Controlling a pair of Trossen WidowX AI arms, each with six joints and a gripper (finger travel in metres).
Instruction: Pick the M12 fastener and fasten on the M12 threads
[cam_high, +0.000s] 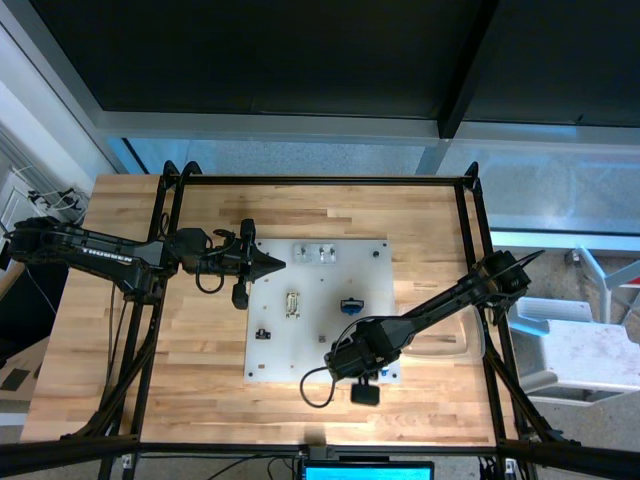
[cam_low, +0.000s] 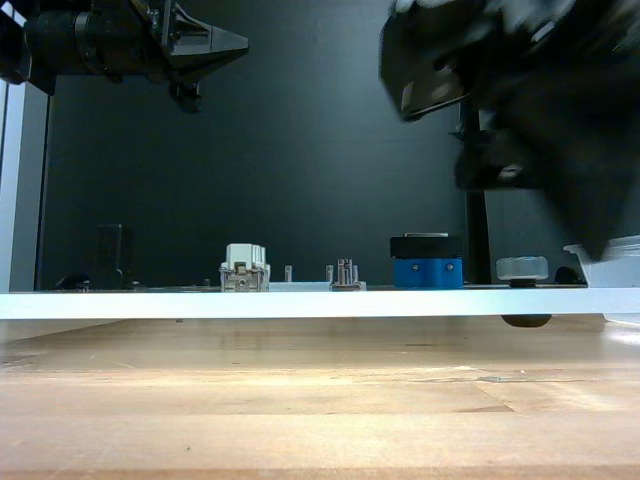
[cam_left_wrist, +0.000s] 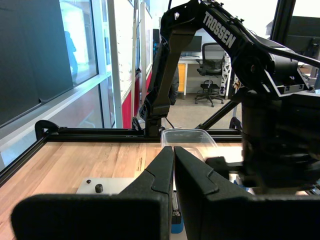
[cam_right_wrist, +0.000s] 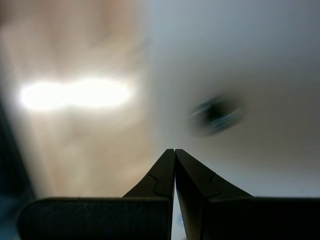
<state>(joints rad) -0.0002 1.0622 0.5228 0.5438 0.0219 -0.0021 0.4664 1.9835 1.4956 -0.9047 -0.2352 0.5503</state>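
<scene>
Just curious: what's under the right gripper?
The right gripper, shut, hangs over the white board near a blurred dark round spot; nut or stud, I cannot tell. From above, the arm covers it. The left gripper hovers shut at the board's far left.

High view: even overhead light, table (cam_high: 200, 350) bright, shadows soft, focus sharp, upper frame dark. Low view: dim, black backdrop, wood at the bottom of the frame soft. Left gripper (cam_low: 238, 42) is crisp at upper left; right arm (cam_low: 520, 110) is a blurred dark mass at upper right. Left wrist view: daylight through the windows (cam_left_wrist: 77, 40), far background blown out. Right wrist view: right gripper (cam_right_wrist: 174, 150), fingers pinched together, is sharp. Everything behind it is smeared, with a white glare patch (cam_right_wrist: 75, 94) and a streaked dark spot (cam_right_wrist: 217, 115).
</scene>
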